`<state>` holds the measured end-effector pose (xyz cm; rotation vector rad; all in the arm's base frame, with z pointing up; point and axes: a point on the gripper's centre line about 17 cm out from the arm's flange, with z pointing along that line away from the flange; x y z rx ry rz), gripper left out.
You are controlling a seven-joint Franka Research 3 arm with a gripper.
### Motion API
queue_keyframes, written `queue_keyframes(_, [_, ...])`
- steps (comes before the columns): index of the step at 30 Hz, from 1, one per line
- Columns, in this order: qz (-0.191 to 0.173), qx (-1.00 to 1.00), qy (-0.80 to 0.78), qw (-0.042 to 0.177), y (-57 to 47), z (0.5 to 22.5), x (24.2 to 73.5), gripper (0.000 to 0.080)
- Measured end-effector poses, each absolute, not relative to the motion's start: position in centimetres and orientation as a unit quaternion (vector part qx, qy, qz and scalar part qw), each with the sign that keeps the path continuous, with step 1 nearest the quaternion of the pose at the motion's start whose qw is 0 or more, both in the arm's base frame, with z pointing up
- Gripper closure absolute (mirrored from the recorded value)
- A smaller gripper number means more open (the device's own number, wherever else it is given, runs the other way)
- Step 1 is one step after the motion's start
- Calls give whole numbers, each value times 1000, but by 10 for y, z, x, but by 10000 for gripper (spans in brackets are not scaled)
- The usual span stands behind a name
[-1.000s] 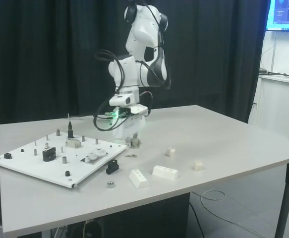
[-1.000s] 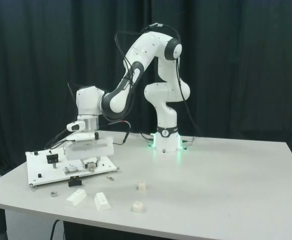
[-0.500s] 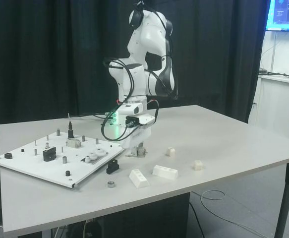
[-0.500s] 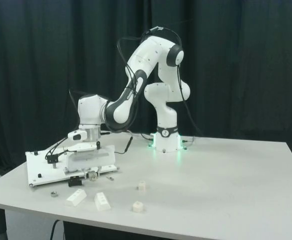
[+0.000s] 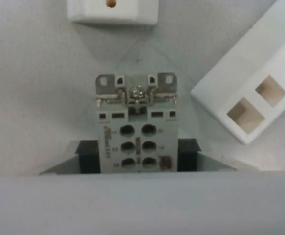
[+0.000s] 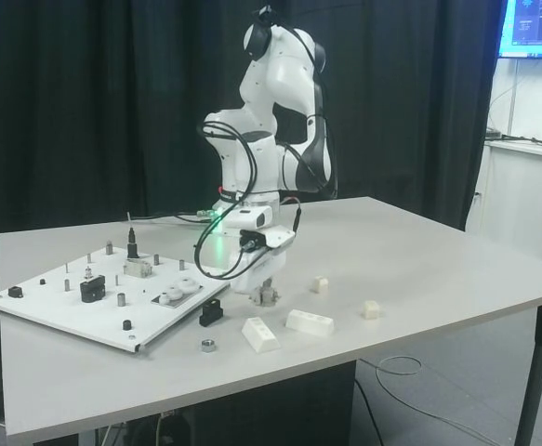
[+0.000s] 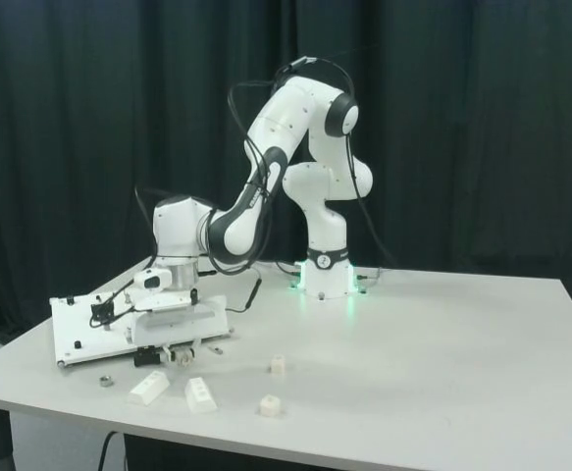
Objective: Place waterproof.
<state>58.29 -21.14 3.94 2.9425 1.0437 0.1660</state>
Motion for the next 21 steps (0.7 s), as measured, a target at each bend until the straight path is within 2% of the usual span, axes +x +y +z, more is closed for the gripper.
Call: queue_keyframes(21, [50,941,336,4,-209,28,584,487])
